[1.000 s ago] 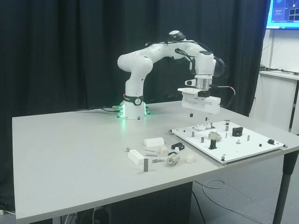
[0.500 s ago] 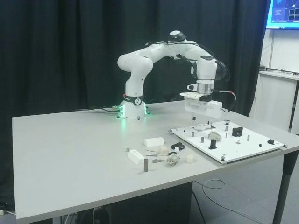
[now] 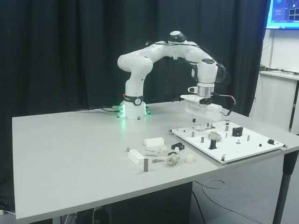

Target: Remove large gear.

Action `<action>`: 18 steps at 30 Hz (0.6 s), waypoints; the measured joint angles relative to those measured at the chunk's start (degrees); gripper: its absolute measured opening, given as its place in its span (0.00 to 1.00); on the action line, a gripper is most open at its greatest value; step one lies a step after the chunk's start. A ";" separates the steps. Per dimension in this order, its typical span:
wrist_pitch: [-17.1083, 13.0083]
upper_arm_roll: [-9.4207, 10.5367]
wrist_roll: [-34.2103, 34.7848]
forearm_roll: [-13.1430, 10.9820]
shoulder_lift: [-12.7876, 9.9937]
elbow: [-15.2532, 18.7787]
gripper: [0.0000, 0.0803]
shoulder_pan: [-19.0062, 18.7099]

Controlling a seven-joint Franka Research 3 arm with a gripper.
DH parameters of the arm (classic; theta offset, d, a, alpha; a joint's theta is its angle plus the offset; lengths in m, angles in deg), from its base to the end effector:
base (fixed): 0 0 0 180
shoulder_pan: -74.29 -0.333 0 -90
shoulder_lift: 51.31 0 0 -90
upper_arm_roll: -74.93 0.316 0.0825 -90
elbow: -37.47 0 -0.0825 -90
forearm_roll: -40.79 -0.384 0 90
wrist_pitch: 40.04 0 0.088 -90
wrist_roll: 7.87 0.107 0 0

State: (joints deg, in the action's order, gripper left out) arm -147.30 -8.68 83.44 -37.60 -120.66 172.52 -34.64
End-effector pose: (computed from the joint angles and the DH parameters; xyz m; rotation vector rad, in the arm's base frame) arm 0.4287 0.2044 0.2168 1.6910 -2.6139 -0.0225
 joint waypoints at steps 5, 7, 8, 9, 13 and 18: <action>-0.38 0.64 0.03 0.01 0.00 0.13 1.00 0.00; -0.53 0.84 0.03 0.02 0.00 0.19 1.00 0.00; -0.59 0.92 0.03 0.02 0.00 0.22 1.00 -0.01; -0.65 0.99 0.03 0.02 0.00 0.26 1.00 -0.02; -0.99 1.27 0.03 0.02 0.00 0.44 1.00 -0.15; -1.31 1.41 0.03 0.02 0.00 0.69 1.00 -0.44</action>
State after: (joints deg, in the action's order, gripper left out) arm -148.61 -7.27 83.48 -37.58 -120.66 173.21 -35.08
